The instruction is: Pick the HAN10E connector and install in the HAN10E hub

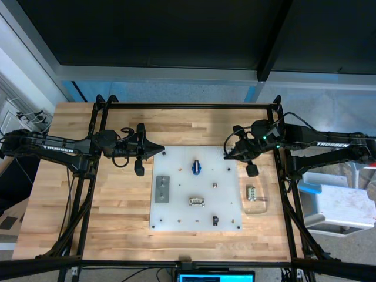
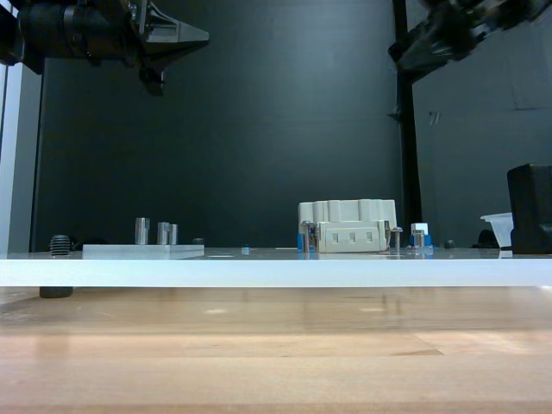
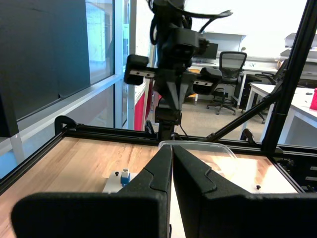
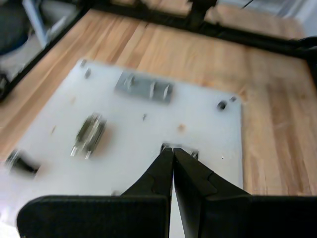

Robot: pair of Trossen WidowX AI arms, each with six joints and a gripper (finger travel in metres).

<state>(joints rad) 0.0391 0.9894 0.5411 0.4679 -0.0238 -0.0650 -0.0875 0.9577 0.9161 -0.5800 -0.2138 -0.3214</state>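
At three o'clock off the board (image 1: 176, 217), one clear tray (image 1: 262, 206) holds the one plug (image 1: 251, 193). One socket (image 1: 197, 201) sits mid-board. Left gripper (image 1: 160, 150) hovers at ten, right gripper (image 1: 227, 154) at two, fingers closed on nothing.

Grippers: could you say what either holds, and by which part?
Nothing. Left gripper above the board's left edge and right gripper above its right edge are shut empty.

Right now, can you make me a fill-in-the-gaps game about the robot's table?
The HAN10E connector lies off the white board, on the ____ arm's side. The HAN10E hub sits on the board, nearer the camera than the round ____ fitting. The left gripper and right gripper both hang near the board's far corners with fingers ____.
Missing words: right; blue; shut.
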